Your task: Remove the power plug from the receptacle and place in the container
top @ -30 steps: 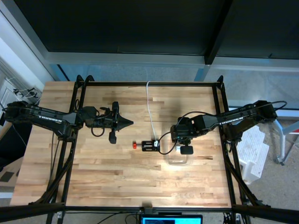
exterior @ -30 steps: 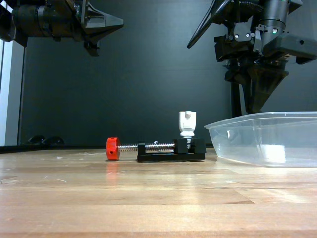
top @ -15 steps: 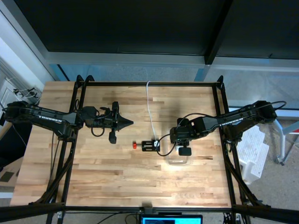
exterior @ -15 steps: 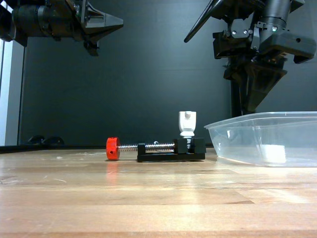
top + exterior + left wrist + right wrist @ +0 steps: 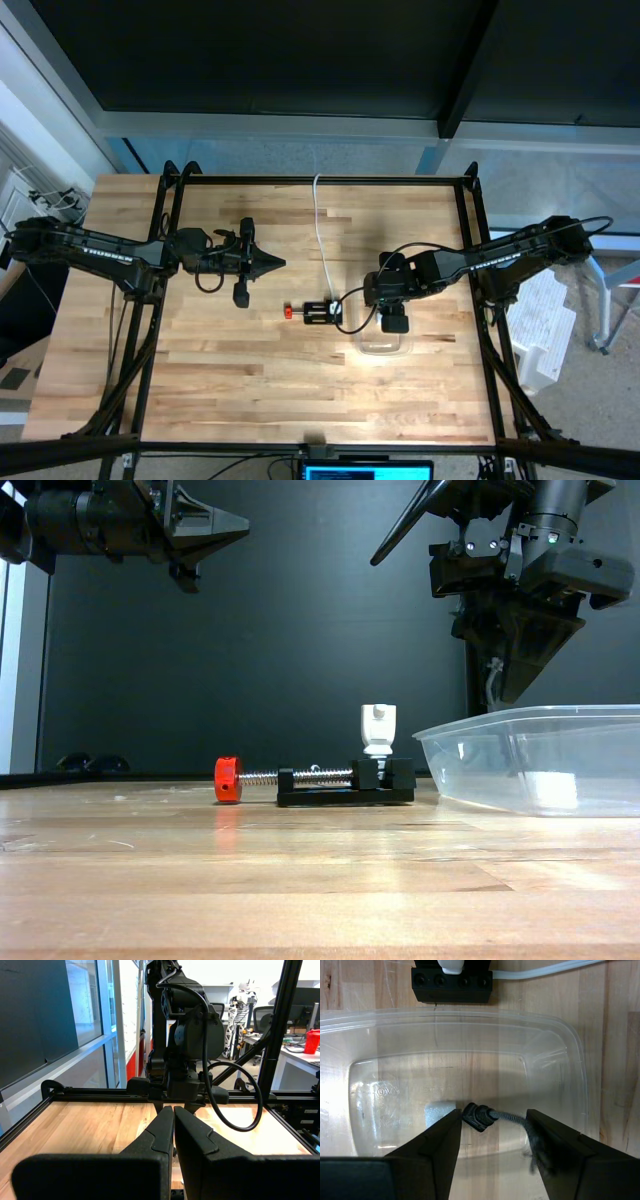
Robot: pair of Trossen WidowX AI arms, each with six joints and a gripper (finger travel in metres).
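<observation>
The power plug (image 5: pixel 479 1116), small and black with a short cord, shows between the spread fingers (image 5: pixel 435 1155) of my right gripper (image 5: pixel 493 1116), over the floor of the clear container (image 5: pixel 575 1060). No finger touches it. I cannot tell whether it rests on the floor or hangs in the air. From table height, the right gripper (image 5: pixel 515 675) hangs open just above the container (image 5: pixel 530 765). The receptacle (image 5: pixel 378 728) stands white on its black fixture (image 5: pixel 320 311), just left of the container (image 5: pixel 383 346). My left gripper (image 5: pixel 272 264) hovers shut, high over the table's left half.
A red knob (image 5: pixel 228 779) on a screw sticks out of the fixture to the left. A white cable (image 5: pixel 322 235) runs from the fixture to the table's far edge. A black frame (image 5: pixel 470 250) borders the table.
My right gripper has opened over the container, and the plug now lies free between its fingers. The left arm has not moved.
</observation>
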